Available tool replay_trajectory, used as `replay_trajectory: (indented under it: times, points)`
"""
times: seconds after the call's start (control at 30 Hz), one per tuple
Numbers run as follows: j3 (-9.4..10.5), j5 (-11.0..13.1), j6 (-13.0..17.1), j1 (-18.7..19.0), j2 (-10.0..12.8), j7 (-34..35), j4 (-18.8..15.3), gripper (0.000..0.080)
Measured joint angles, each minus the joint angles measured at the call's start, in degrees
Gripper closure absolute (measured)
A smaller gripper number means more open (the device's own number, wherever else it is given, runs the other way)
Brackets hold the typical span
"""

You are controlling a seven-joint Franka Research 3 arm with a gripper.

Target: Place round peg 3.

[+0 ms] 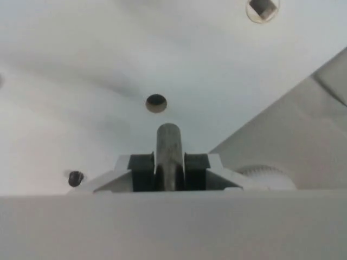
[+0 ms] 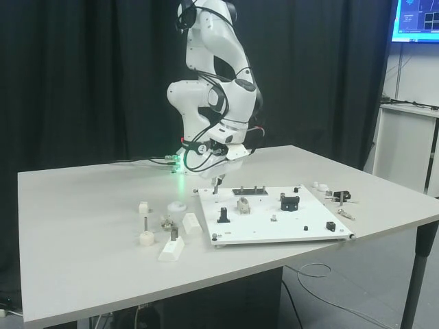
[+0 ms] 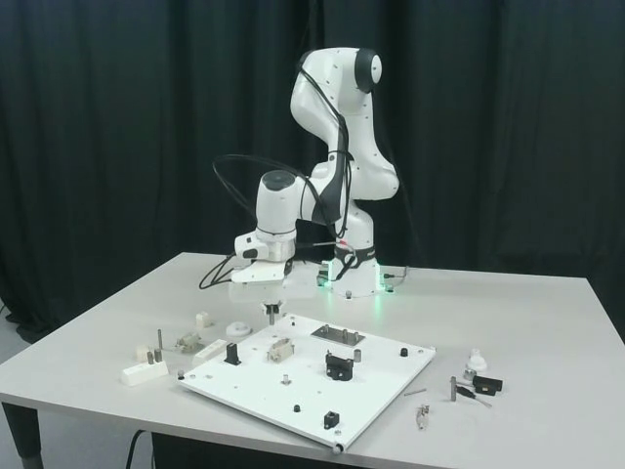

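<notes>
A short grey round peg (image 1: 168,154) stands upright, clamped between the gripper (image 3: 271,315) fingers, at center-left of the second room view, just above the white board's (image 3: 381,386) far-left corner. A round hole (image 1: 156,102) lies just beyond its tip. Black fixtures (image 3: 339,368) stand mid-board, well apart; grey table (image 3: 527,322) lies open at right.

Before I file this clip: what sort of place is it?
Probably a robotics lab: black curtains behind, a white arm bolted to a grey table, and a white board of fittings.
</notes>
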Motion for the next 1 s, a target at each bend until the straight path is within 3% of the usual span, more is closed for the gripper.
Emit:
replay_trajectory:
  times: [1.0]
  points:
    - [-0.36, 0.0, 0.5, -0.1, -0.3, -1.2, 0.0, 0.0689]
